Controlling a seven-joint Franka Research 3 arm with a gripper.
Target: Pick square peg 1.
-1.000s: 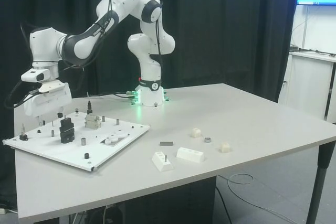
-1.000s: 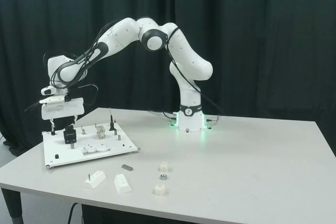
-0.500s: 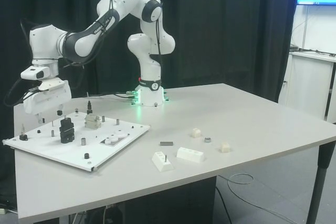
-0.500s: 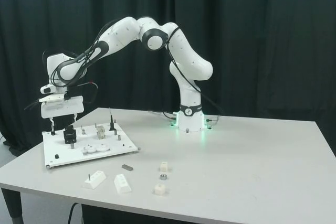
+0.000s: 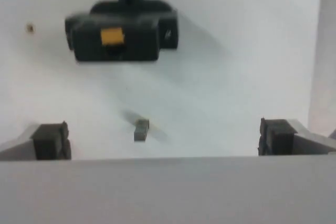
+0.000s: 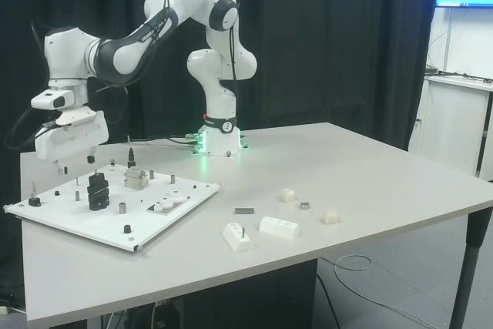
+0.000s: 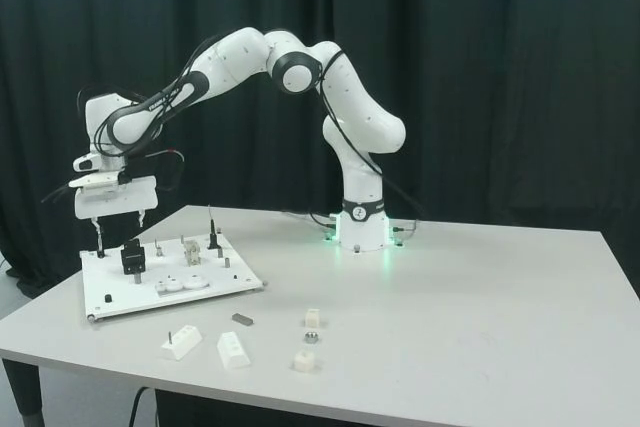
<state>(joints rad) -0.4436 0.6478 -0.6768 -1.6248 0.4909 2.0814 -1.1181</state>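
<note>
White robot arm (image 6: 146, 25) bolted at the back of a grey worktop (image 6: 370, 182), reaching out over a white board (image 6: 108, 209) of small parts. Its gripper (image 5: 163, 137) hangs above the board, well clear of it, fingers (image 5: 50, 141) spread wide apart and holding nothing. In the wrist view a small grey square peg (image 5: 140, 129) stands on the board between the fingertips, below them. A black block (image 5: 118, 30) sits on the board near the peg. Beside the board lie several small white blocks (image 6: 279, 226).
</note>
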